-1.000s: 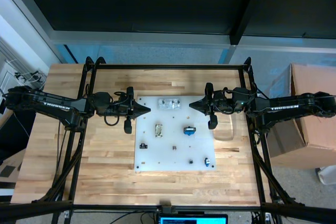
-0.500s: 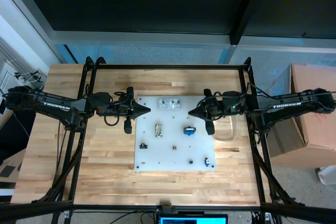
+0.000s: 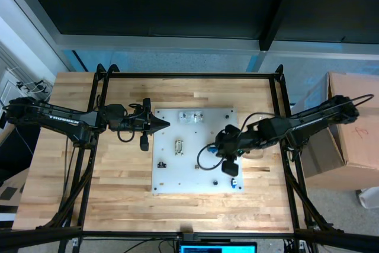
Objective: Unfasten the M12 nut and place it in the container
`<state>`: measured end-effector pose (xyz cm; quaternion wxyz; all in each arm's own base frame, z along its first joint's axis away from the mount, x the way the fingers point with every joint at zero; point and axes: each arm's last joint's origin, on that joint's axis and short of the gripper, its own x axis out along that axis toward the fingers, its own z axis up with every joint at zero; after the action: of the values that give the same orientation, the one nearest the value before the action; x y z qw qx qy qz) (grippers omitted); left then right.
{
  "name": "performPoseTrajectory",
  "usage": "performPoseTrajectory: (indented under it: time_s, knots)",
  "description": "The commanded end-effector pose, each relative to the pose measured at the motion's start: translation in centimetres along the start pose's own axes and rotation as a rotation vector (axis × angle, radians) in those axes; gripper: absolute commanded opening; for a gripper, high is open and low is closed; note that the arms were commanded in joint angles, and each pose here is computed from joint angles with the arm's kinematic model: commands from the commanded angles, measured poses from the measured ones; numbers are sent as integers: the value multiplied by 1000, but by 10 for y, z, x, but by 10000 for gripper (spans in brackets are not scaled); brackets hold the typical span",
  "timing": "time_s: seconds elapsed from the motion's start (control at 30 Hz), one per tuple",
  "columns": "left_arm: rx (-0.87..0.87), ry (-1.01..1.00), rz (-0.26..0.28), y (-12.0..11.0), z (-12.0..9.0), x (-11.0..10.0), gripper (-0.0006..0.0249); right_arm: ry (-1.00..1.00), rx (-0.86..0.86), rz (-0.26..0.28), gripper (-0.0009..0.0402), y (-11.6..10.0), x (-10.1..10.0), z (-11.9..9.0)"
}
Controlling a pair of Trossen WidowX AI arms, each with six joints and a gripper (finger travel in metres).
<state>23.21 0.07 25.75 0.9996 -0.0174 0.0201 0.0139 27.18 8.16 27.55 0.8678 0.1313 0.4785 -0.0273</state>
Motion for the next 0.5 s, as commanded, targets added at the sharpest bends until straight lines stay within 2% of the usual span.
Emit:
performPoseTrajectory:
  time_s: [0.03, 0.13, 0.27, 0.5]
  knots:
    - [0, -1, 0, 0, 0, 0, 0, 108, 1, -41, 0, 14, 5, 3]
    - [0, -1, 0, 0, 0, 0, 0, 197, 24, -78, 0, 26, 7, 7]
    - [0, 0, 0, 0, 0, 0, 0, 313, 66, -94, 0, 41, 8, 14]
    - [0, 0, 0, 0, 0, 0, 0, 370, 146, -130, 6, 54, 0, 27]
